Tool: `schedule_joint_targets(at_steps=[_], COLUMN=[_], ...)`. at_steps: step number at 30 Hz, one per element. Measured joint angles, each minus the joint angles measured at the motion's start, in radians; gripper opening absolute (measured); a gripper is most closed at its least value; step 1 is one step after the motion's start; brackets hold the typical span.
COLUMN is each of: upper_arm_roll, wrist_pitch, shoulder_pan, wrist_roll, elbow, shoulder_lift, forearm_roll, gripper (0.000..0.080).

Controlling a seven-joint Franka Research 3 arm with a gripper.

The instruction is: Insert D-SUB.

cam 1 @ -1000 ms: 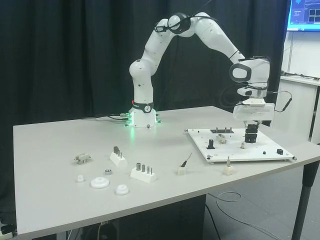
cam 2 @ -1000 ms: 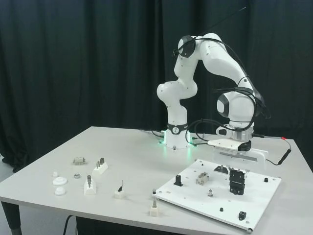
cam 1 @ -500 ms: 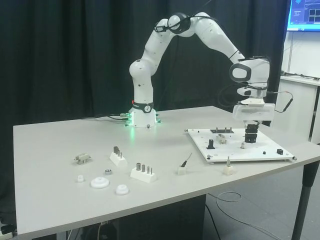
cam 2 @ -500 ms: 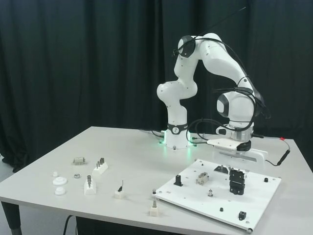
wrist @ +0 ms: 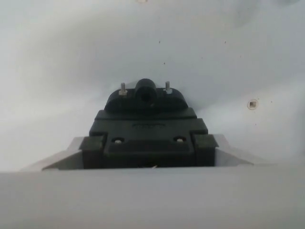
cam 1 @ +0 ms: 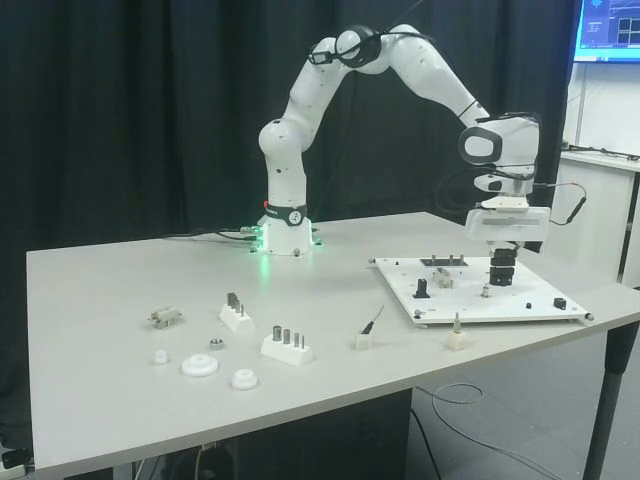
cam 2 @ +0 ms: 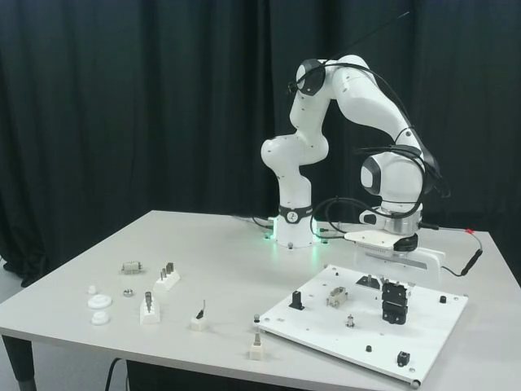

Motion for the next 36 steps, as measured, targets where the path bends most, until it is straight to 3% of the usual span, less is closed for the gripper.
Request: schedule_joint_targets(at_steps=[36], upper_arm_roll=[0.000], wrist_pitch=[0.017], shoulder_pan=[0.002], wrist_roll=[-0.043], elbow=[-0.010], shoulder_lift=[-0.005], forearm_roll=[-0.001], gripper=[0.0387])
